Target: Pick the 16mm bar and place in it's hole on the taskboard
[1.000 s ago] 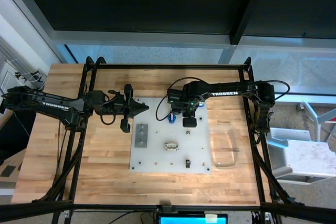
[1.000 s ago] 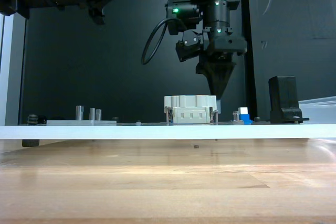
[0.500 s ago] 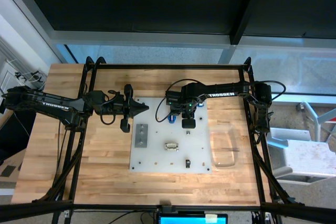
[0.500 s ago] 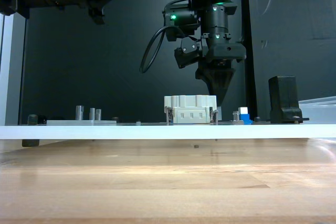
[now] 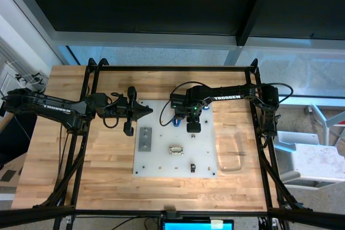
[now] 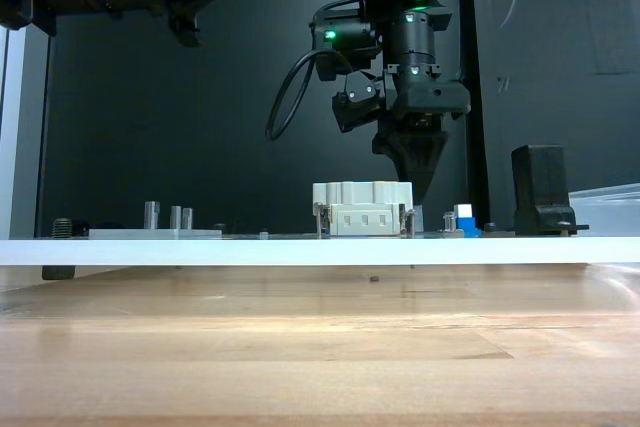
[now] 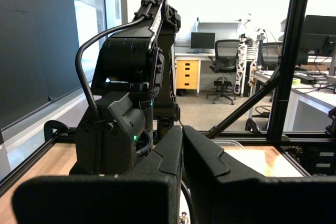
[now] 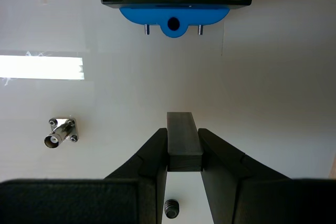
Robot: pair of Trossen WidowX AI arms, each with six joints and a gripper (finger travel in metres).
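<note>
while the right arm reaches in from the right edge of the worktop [image 5: 102,176], the right gripper [image 6: 418,182] points straight down over the white taskboard [image 5: 161,162]. its jaws are clamped on the 16mm bar [image 8: 184,139], a grey square-ended piece held upright between them. in the right wrist view the bar hangs over a bare patch of board, between a blue connector [image 8: 173,18] and a small black screw [image 8: 171,208], with a small round metal socket [image 8: 60,139] off to one side. in the low view the bar's lower end is hidden behind a grey multi-pin connector [image 6: 362,209], so i cannot tell whether it touches the board. the left gripper [image 5: 148,110] hangs high over the board's left edge, level and pointing toward the right arm, jaws closed together on nothing. a metal block [image 5: 145,137] sits on the board near it, and a clear tray [image 5: 230,154] lies on the worktop just right of the board.
</note>
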